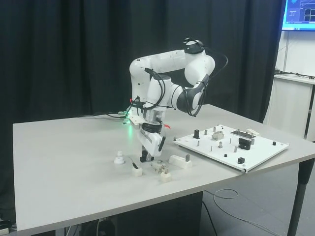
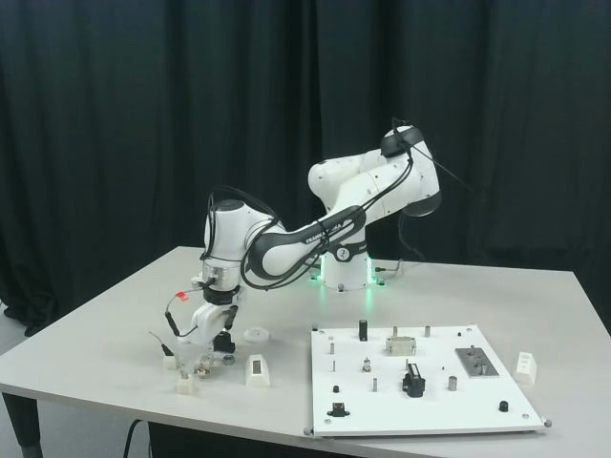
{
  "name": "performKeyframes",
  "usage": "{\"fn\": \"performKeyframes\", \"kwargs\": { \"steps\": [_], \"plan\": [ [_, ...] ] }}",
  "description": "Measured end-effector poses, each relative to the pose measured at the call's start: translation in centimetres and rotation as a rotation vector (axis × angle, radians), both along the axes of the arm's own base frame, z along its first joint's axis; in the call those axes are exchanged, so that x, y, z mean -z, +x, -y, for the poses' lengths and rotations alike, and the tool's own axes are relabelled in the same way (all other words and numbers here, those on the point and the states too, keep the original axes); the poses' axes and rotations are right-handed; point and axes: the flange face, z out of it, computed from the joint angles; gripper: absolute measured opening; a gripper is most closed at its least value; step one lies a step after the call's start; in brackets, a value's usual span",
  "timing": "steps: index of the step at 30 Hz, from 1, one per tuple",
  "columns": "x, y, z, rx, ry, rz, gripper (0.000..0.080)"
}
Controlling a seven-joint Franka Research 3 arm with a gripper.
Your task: Pick D-SUB.
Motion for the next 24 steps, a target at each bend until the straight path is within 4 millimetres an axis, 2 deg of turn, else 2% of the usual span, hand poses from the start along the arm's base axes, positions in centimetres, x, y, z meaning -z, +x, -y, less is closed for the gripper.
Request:
{"fn": "performKeyframes", "kwargs": {
  "steps": [2,3,7,8,15,16,24],
  "plan": [
    [0.0,0.0,0.0,0.001,0.001,0.001,0.0549],
    [0.0,0.0,0.0,0.002,0.002,0.002,0.0346],
    [0.0,0.0,0.0,0.002,0.002,0.004,0.0346],
    [0.0,0.0,0.0,0.002,0.002,0.004,0.0182],
    [-0.1,0.0,0.0,0.003,0.001,0.005,0.0182],
    [-0.1,0.0,0.1,0.003,0.001,0.006,0.0155],
    [-1.1,0.0,0.6,0.008,-0.013,0.012,0.0155]
  ]
}}
